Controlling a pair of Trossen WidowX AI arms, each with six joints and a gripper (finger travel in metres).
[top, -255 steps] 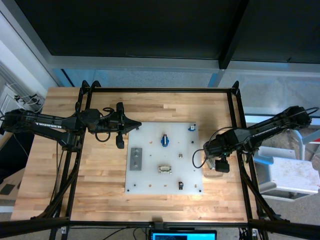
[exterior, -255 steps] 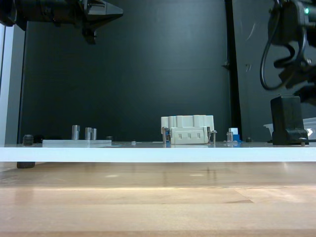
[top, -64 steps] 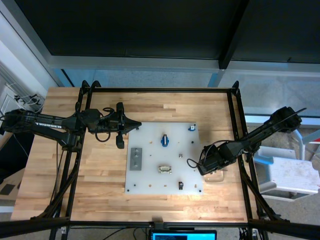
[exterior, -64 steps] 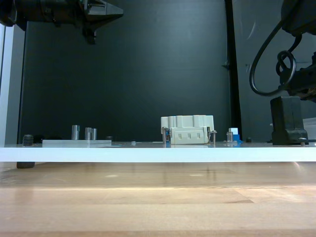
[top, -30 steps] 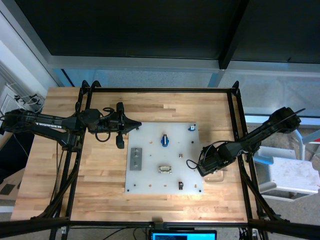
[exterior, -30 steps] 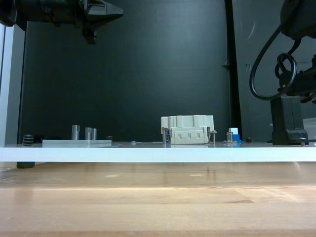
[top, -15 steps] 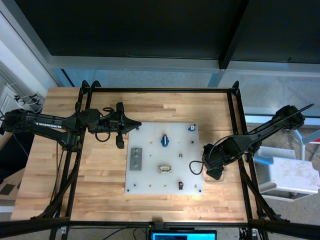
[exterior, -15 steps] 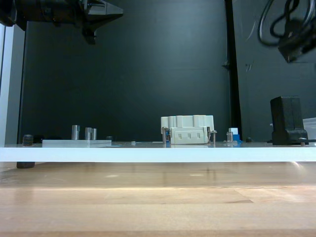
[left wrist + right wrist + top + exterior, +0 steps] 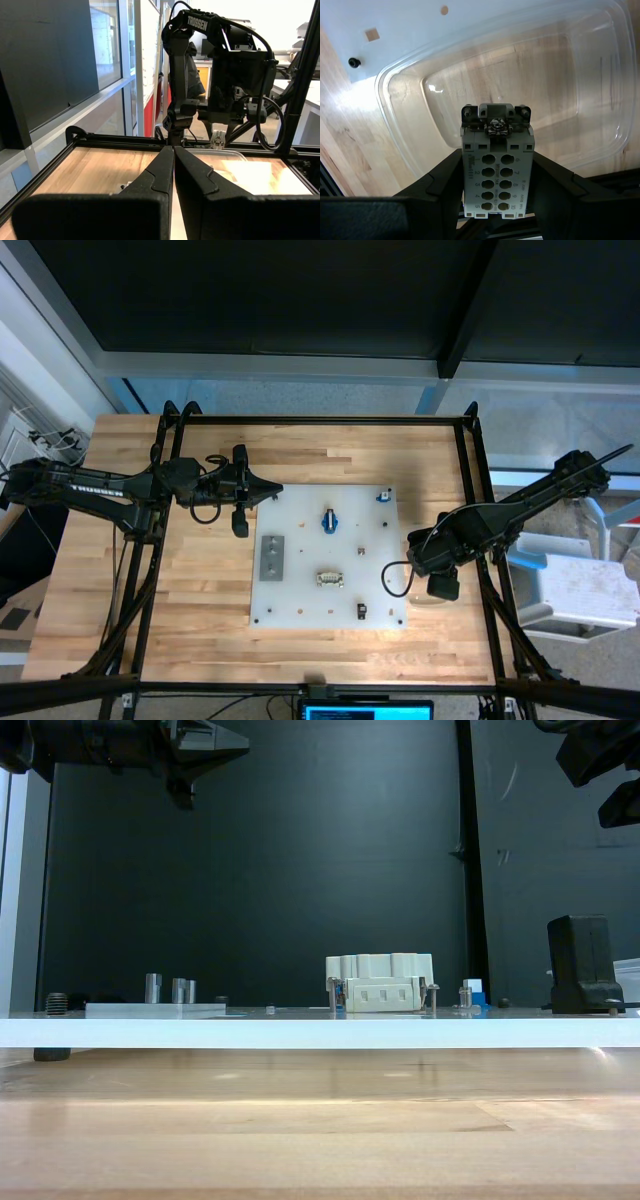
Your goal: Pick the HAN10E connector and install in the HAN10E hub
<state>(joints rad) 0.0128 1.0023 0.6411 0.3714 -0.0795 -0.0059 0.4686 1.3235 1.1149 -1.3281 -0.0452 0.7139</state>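
Your two arms are matte black, built of boxy links and rounded joints. White TROSSEN lettering (image 9: 95, 490) marks the left arm (image 9: 130, 495), and the right arm (image 9: 220, 55) carries the same. A black cable (image 9: 393, 580) loops off the right wrist. Your left gripper (image 9: 274, 491), over the counter's (image 9: 200, 640) left half, tapers to a wedge. Your right gripper (image 9: 441, 586), over its right side, has broad, smooth black fingers (image 9: 445, 175).

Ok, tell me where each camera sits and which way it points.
High: above the near edge, looking down on the board; both arms show, left gripper by its far-left corner, right gripper off its right edge.
Low: table height, looking level at the hub; both grippers overhead.
Left wrist: along its shut gripper, toward the right arm.
Right wrist: along its gripper, past the held connector, into a clear tub.
Shared: high and low both show the hub.
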